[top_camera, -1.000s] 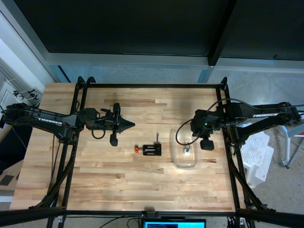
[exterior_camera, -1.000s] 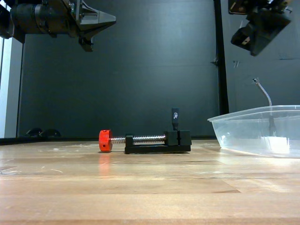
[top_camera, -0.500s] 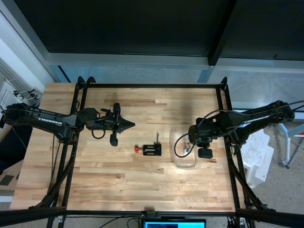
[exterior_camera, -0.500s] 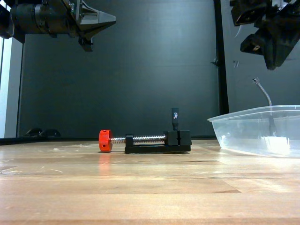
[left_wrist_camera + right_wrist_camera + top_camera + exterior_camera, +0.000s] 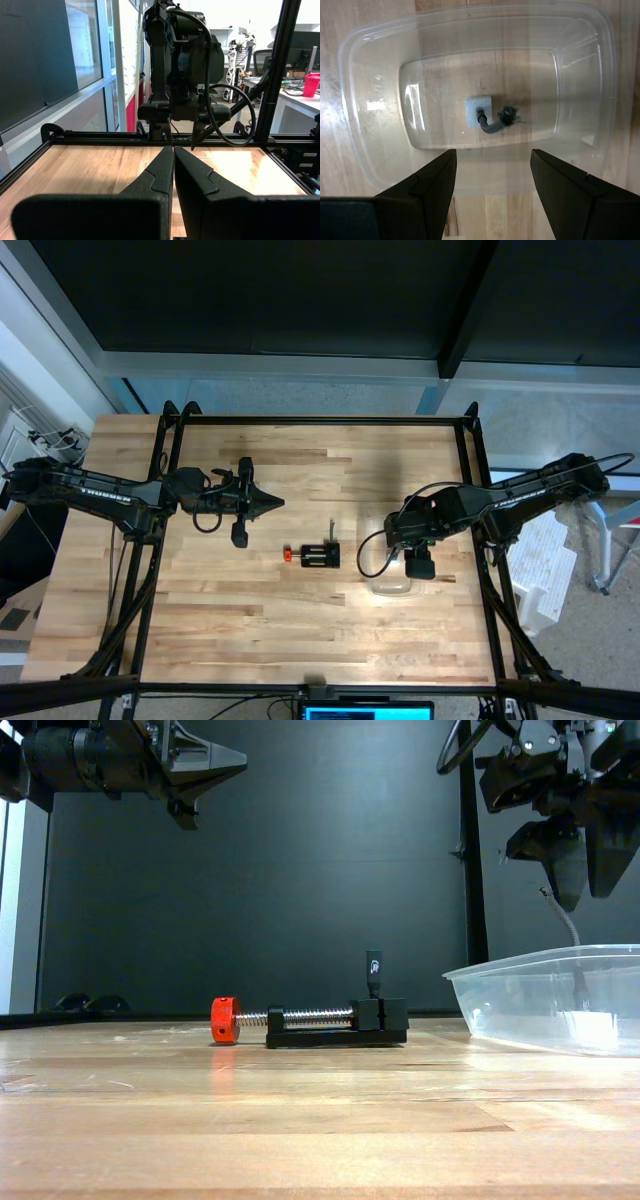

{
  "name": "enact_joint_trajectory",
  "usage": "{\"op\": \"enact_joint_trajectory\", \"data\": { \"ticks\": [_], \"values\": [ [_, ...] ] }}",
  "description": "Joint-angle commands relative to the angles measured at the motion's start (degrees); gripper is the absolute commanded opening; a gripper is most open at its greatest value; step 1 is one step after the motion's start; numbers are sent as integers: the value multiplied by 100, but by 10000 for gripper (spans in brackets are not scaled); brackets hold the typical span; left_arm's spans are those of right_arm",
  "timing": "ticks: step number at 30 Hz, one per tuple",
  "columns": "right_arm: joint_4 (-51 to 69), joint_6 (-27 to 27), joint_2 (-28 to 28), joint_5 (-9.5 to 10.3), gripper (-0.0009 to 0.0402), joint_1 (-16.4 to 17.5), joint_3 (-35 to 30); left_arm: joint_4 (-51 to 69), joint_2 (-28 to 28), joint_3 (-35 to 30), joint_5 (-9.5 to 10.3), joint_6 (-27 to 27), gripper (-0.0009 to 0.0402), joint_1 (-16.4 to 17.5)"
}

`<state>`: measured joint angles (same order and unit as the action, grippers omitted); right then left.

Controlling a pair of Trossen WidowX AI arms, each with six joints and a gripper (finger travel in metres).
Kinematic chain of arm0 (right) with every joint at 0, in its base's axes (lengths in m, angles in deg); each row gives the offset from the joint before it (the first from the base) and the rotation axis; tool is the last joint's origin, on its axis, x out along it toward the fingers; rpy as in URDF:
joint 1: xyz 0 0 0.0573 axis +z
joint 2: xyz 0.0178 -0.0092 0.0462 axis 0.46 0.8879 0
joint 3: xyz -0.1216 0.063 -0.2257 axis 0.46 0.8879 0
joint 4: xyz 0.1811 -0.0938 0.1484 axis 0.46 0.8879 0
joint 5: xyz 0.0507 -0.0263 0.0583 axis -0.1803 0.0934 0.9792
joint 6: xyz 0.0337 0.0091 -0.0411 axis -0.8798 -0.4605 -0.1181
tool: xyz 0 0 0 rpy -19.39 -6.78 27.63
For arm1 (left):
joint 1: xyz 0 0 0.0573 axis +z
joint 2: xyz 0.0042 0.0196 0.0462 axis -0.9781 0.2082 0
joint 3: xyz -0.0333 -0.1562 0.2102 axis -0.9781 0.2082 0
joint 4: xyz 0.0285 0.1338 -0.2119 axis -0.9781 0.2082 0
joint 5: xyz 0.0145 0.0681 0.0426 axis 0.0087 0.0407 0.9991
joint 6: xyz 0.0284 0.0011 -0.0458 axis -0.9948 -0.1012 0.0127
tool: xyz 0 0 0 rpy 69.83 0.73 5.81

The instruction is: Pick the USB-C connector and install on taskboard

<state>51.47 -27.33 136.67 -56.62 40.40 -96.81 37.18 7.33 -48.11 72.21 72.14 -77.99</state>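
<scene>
On the wood desk point(image 5: 250, 610) the USB-C connector point(image 5: 478, 111) sits in the clear tray point(image 5: 365, 150) straight below the right gripper point(image 5: 492, 152), wide open and empty, while the left gripper point(image 5: 275, 503) hangs closed and empty way over past the taskboard point(image 5: 318, 556).

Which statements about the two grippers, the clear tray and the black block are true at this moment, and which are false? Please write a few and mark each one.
1. The right gripper hangs open above the clear tray. True.
2. The USB-C connector is installed on the taskboard. False: it lies on the floor of the clear tray, with a dark cable attached.
3. The left gripper is shut and holds nothing. True; it is high over the left part of the table.
4. The taskboard stands inside the clear tray. False: it rests on the bare table, apart from it.
5. The red-orange knob points toward the clear tray. False: it is at the far end from it.
</scene>
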Motion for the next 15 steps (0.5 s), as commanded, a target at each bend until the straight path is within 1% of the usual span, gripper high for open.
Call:
{"op": "enact_joint_trajectory", "data": {
  "ticks": [1,6,10,15],
  "values": [
    [-94,35,138,0,202,2,24,-2,2,0,-2,0,0,0],
    [-348,74,332,-42,192,11,63,-2,2,0,-2,0,0,0],
    [-505,87,420,-81,194,15,216,-2,2,0,-2,0,0,2],
    [-828,92,514,-81,193,31,424,0,2,0,-2,0,0,0]
  ]
}}
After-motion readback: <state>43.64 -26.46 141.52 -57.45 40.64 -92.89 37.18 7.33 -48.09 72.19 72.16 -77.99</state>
